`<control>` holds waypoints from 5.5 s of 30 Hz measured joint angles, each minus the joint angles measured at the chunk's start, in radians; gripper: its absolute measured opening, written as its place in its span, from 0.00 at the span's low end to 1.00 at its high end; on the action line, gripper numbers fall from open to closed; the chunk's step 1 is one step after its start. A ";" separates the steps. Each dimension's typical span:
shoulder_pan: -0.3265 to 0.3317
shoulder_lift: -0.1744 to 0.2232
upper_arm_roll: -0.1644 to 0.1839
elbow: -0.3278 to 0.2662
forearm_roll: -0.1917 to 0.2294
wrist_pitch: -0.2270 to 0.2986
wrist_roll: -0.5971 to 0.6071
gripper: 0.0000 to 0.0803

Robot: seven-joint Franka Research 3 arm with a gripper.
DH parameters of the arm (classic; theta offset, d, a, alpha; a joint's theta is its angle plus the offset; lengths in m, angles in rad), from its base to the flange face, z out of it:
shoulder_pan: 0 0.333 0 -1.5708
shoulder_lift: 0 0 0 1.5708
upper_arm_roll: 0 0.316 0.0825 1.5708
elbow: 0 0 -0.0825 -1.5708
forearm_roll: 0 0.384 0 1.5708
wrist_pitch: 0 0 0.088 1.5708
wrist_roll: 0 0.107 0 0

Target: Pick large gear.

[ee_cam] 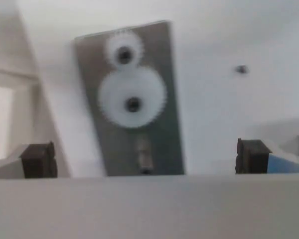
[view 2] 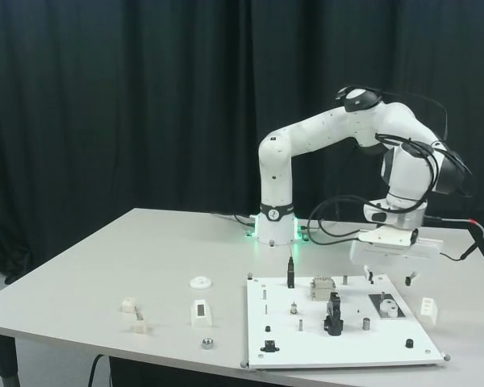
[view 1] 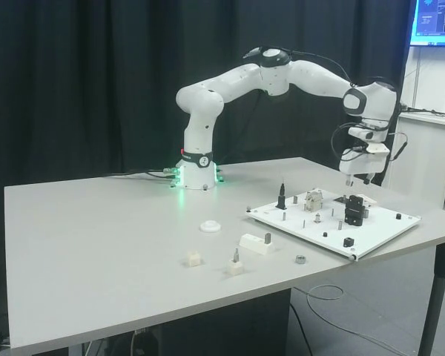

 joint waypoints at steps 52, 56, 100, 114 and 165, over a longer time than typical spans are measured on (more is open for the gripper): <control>-0.322 0.014 -0.160 -0.330 -0.111 0.153 -0.709 1.00; -0.359 0.033 -0.160 -0.367 -0.069 0.167 -0.800 1.00; -0.474 0.117 -0.055 -0.659 0.262 0.187 -1.215 1.00; -0.452 0.118 -0.035 -0.706 0.309 0.190 -1.234 1.00; -0.438 0.119 0.025 -0.744 0.426 0.266 -1.239 0.83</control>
